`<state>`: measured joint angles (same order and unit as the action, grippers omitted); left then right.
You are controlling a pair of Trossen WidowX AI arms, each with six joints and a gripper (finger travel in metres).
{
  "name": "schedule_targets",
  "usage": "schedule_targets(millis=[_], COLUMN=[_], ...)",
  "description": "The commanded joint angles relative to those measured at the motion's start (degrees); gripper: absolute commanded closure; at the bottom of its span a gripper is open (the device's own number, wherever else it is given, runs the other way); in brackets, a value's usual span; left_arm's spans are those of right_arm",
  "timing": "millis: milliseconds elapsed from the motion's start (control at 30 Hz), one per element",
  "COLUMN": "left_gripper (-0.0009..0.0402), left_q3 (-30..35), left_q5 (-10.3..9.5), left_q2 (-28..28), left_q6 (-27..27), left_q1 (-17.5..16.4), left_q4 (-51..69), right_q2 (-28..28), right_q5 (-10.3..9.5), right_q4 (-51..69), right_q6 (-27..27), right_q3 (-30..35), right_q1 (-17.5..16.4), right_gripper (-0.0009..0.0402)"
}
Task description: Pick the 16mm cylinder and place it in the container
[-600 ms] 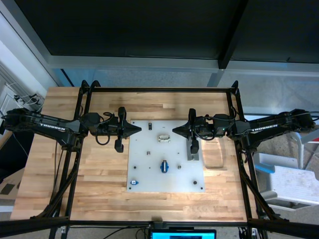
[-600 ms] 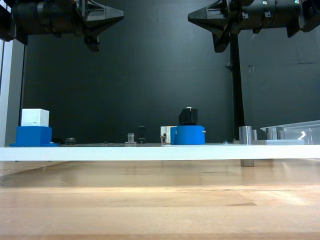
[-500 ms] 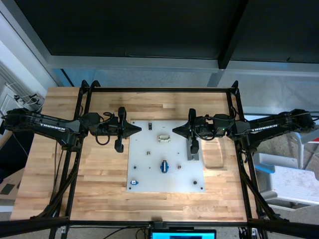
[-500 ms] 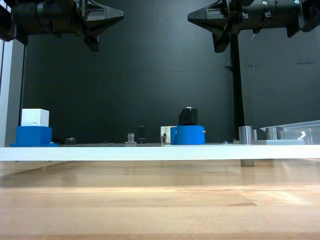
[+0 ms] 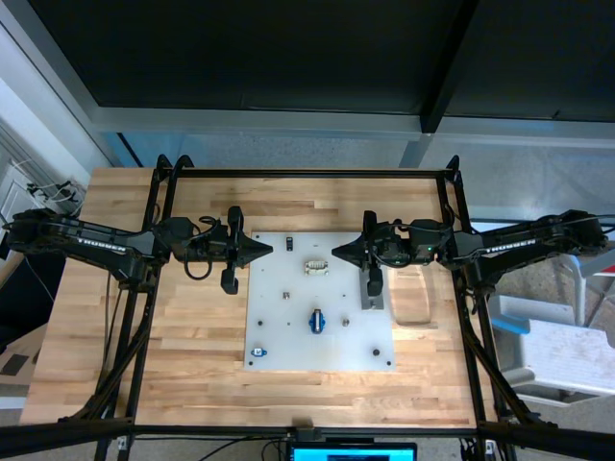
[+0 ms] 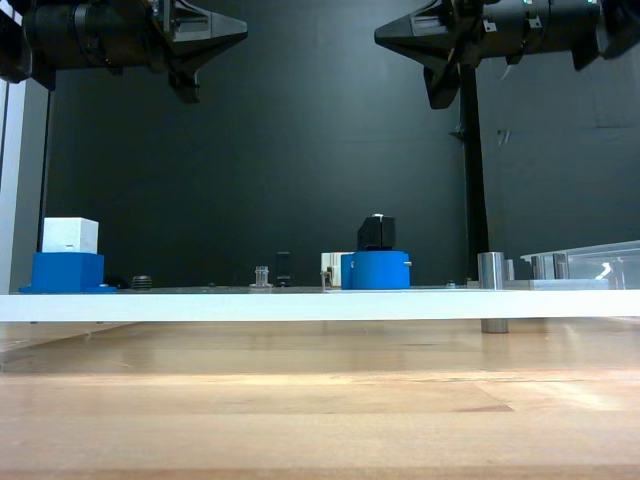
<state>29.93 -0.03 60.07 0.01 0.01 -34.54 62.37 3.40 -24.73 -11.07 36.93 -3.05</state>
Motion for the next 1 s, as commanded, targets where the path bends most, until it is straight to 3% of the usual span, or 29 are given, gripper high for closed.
schedule_targets(millis=[33, 400, 733, 833, 1000], left_gripper=[0.0393, 0.0393, 0.0393, 0.0393, 0.0393], left_q3=[0.0, 0.0, 0.0, 0.0, 0.0], left_q5=[0.02, 0.02, 0.02, 0.02, 0.02], left_q2=[0.0, 0.0, 0.0, 0.0, 0.0], left_q6=[0.0, 0.0, 0.0, 0.0, 0.0], left_q1=[0.0, 0.0, 0.0, 0.0, 0.0], left_q4=[0.0, 0.0, 0.0, 0.0, 0.0], right_q2=[0.0, 2.8, 10.9, 13.8, 19.0], right_q5=[0.04, 0.02, -0.72, -2.51, -2.51], right_q4=[11.4, 45.4, 66.9, 72.4, 82.9], right_q6=[-0.6, -0.7, -0.4, -0.4, 0.0], right_q3=[5.3, 24.7, 37.1, 41.2, 48.3], right_q1=[0.0, -0.3, -0.9, -1.1, -1.6], right_gripper=[0.0393, 0.0393, 0.0393, 0.0393, 0.0393])
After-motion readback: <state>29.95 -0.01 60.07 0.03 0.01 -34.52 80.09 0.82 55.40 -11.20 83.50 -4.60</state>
